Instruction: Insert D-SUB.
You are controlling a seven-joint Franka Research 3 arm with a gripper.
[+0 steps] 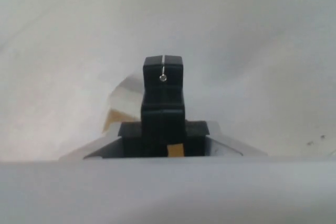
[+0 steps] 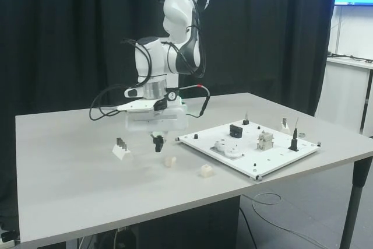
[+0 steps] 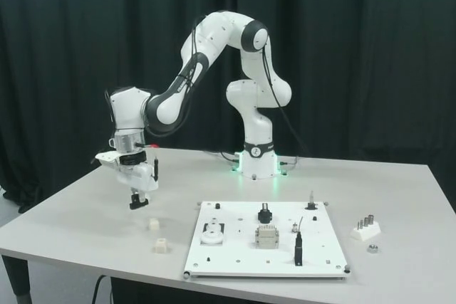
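We locate one black D-SUB connector (image 1: 163,106) pinched between the jaws of the single gripper (image 3: 137,201). In the wrist view the connector stands straight out from the jaws, and one small metal pin head shows near its outer end. In both room views the connector (image 2: 157,143) hangs above the grey counter (image 2: 70,161), clear of the surface and apart from the board.

One white arm (image 3: 214,48) carries the gripper. Its base (image 3: 258,165) is bolted near the far edge of the counter, with green light at its foot.

We count two small white blocks on the bare counter: one block (image 3: 153,224) lies just beyond the gripper, and a second block (image 3: 160,245) lies nearer the front edge. They sit close together but apart.

One white assembly board (image 3: 267,248) lies flat beside these blocks. On it we count one black round fixture (image 3: 265,214), one white round part (image 3: 211,233), one grey metal fixture (image 3: 266,237) and one upright black post (image 3: 298,250).

One white holder (image 3: 365,228) with upright pegs sits well apart from the gripper, past the far side of the board. One small ring (image 3: 371,248) lies just beside it.
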